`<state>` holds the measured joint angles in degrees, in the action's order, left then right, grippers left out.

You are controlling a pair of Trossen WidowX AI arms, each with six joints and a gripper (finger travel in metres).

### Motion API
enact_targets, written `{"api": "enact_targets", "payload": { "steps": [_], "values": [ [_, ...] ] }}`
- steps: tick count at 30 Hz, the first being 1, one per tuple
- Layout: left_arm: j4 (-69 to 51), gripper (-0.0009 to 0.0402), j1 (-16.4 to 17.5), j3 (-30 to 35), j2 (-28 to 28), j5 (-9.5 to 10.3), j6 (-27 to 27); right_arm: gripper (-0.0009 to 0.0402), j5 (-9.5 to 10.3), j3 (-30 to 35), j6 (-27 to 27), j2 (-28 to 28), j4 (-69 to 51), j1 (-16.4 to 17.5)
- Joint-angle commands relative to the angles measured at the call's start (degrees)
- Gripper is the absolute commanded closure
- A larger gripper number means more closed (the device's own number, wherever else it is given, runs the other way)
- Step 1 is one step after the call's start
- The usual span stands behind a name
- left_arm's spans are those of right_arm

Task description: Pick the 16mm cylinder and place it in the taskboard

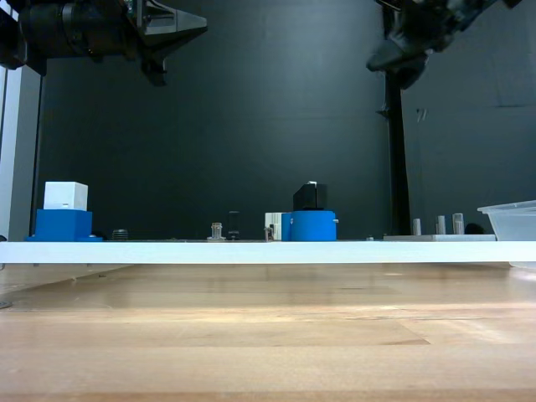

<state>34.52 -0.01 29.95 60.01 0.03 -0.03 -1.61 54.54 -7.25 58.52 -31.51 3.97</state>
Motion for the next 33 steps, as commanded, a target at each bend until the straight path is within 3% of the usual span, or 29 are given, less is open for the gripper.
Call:
{"api": "enact_targets", "payload": {
  "steps": [1, 8, 29, 33],
  "values": [
    [0.02, 0.0393, 0.00, 0.00, 0.00, -0.02, 0.00, 0.0393, -1.90, 2.45, -1.29, 0.04, -5.68, 1.84],
    [0.02, 0.0393, 0.02, 0.00, 0.00, -0.02, 0.00, 0.0393, -1.88, 5.81, -4.17, 0.04, -13.38, 3.82],
    [0.02, 0.0393, 0.02, 0.00, 0.00, -0.02, -0.02, 0.0393, -2.12, 5.81, -10.62, 1.11, -37.03, 11.96],
    [0.02, 0.0393, 0.02, 0.00, 0.00, -0.02, -0.02, 0.0393, -3.39, 5.81, -11.45, 1.79, -39.10, 13.84]
  ]
}}
